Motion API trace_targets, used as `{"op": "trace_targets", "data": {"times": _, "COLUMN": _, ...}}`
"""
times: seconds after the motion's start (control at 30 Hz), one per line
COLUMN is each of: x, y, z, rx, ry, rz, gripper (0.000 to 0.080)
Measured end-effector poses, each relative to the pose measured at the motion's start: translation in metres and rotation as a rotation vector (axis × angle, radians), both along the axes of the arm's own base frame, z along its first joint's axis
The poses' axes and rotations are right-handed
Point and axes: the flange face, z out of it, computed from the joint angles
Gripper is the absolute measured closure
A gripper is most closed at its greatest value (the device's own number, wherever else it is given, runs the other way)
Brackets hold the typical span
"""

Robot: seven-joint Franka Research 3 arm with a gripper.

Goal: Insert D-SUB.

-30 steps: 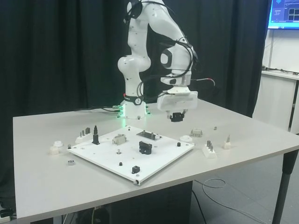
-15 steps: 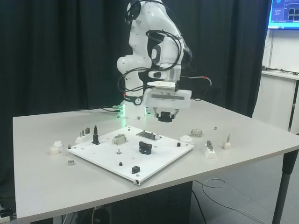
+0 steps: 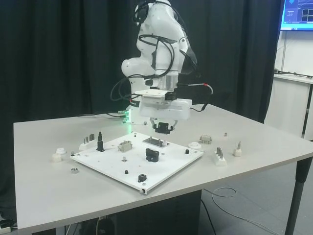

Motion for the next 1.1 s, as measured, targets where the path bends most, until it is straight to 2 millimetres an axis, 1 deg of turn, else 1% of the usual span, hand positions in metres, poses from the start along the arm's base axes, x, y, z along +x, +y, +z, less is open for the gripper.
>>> {"op": "trace_targets", "data": {"times": 0.27, "x": 0.004, "y": -0.022, "z": -0.006, "rx": 0.057, "ry": 0.008, "rz": -0.172, "gripper": 0.0232}}
{"op": "trace_targets", "data": {"times": 0.53, "x": 0.006, "y": -0.037, "z": -0.012, "rx": 0.095, "ry": 0.041, "rz": -0.347, "gripper": 0.0233}}
{"op": "trace_targets", "data": {"times": 0.7, "x": 0.008, "y": -0.044, "z": -0.015, "rx": 0.117, "ry": 0.059, "rz": -0.397, "gripper": 0.0233}}
{"op": "trace_targets", "data": {"times": 0.87, "x": 0.011, "y": -0.049, "z": -0.017, "rx": 0.126, "ry": 0.069, "rz": -0.412, "gripper": 0.0233}}
{"op": "trace_targets", "data": {"times": 1.1, "x": 0.014, "y": -0.050, "z": -0.020, "rx": 0.125, "ry": 0.074, "rz": -0.411, "gripper": 0.0233}}
